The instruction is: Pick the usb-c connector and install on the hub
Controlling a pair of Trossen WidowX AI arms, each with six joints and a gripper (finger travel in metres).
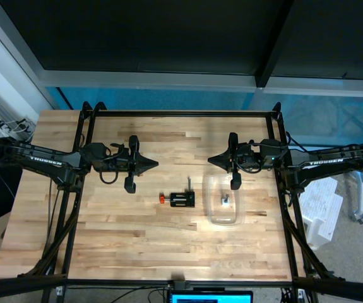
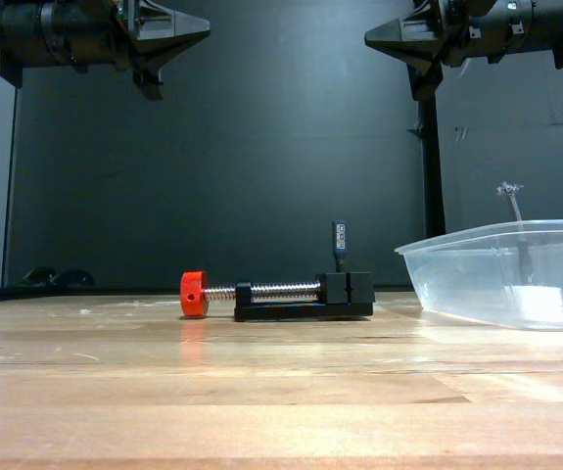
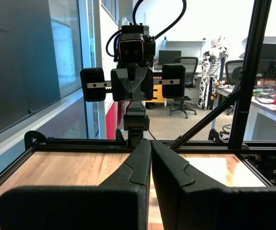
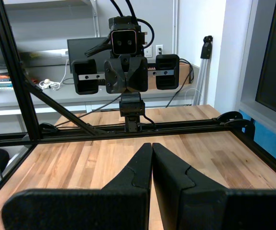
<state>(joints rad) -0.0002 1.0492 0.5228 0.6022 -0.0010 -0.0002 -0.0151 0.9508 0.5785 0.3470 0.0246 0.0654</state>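
high view shows the left gripper (image 1: 154, 164) raised over the left half of the desk (image 1: 105, 233), pointing inward toward the middle. the right gripper (image 1: 210, 160) mirrors it from the other side, tip toward tip, the two well apart. in the low view both hang high above the desk surface – left gripper (image 2: 203, 29), right gripper (image 2: 371, 41).

the left wrist view has the left gripper's (image 3: 150, 158) jaws pressed together with nothing between them. the right wrist view shows the same for the right gripper (image 4: 152, 160): jaws closed tight and holding nothing.

the usb-c connector (image 1: 225, 201) lies free inside a clear plastic tray (image 1: 206, 202) on the desk, below and just to the near side of the right gripper. in the low view it reads as a pale body (image 2: 538, 302) on the tray floor, with a thin lead rising above the tray rim (image 2: 457, 257).

left of the tray, near it but apart, a small black vise (image 1: 182, 199) with a red knob (image 1: 162, 199) sits on the desk – the hub (image 2: 339, 245) stands upright from its block, nothing plugged into it.
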